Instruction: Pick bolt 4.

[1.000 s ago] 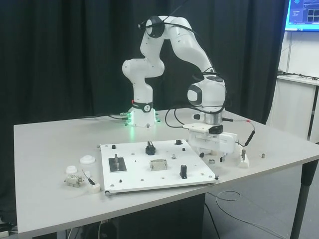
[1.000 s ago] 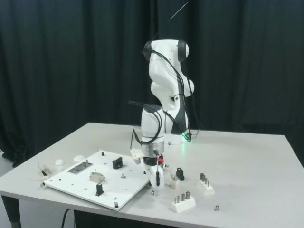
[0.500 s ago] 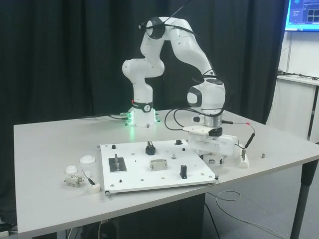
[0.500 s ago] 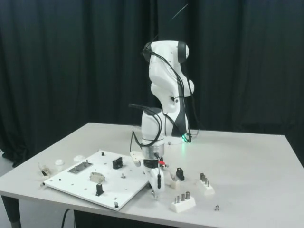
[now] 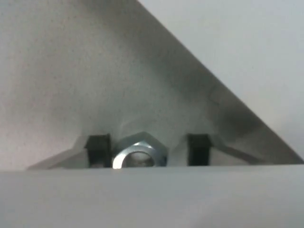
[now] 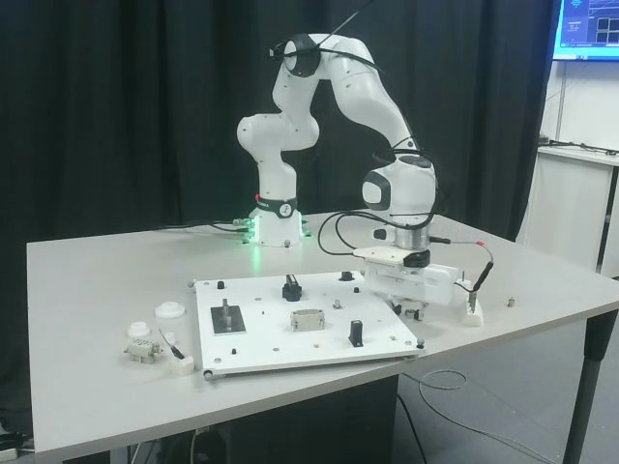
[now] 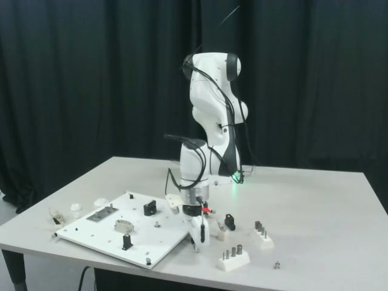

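Note:
In the wrist view a grey hex-headed bolt [image 5: 138,154] stands between my two black fingertips [image 5: 99,149]. It sits close to one fingertip, with a visible gap to the other. My gripper [image 5: 148,151] is open and down at the table, just off the near right edge of the white board [image 6: 261,338]. The room views show the gripper [image 6: 414,309] [image 7: 195,244] low over that spot, where the hand hides the bolt.
Two white holders with upright bolts [image 7: 233,257] [image 7: 262,235] stand beside the gripper, and a small loose bolt [image 7: 277,264] lies farther out. A black piece [image 7: 230,222] sits close behind the hand. Small white parts [image 6: 169,310] lie left of the board.
The hand has shifted a little toward the board and settled slightly lower over the bolt, which showed on the table beneath it a second ago.

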Controlling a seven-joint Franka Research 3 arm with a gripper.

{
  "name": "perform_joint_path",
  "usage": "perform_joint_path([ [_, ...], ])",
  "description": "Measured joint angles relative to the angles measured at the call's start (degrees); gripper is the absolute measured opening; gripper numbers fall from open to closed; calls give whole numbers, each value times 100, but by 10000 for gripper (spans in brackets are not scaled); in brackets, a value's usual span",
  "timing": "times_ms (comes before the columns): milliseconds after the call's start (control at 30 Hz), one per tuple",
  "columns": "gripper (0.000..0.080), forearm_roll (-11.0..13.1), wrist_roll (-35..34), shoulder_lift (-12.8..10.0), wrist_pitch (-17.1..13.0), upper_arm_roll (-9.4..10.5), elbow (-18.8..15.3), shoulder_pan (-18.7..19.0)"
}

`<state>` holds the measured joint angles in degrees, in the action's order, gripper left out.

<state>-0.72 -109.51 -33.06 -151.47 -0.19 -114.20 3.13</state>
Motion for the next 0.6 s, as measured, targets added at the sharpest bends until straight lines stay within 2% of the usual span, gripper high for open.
perform_joint_path([
  [200,428,1,7,-2,0,0,7,11],
  [233,290,2,7,-1,0,0,8,14],
  [267,227,2,7,-1,0,0,10,17],
  [600,227,2,44,80,16,-23,39,21],
])
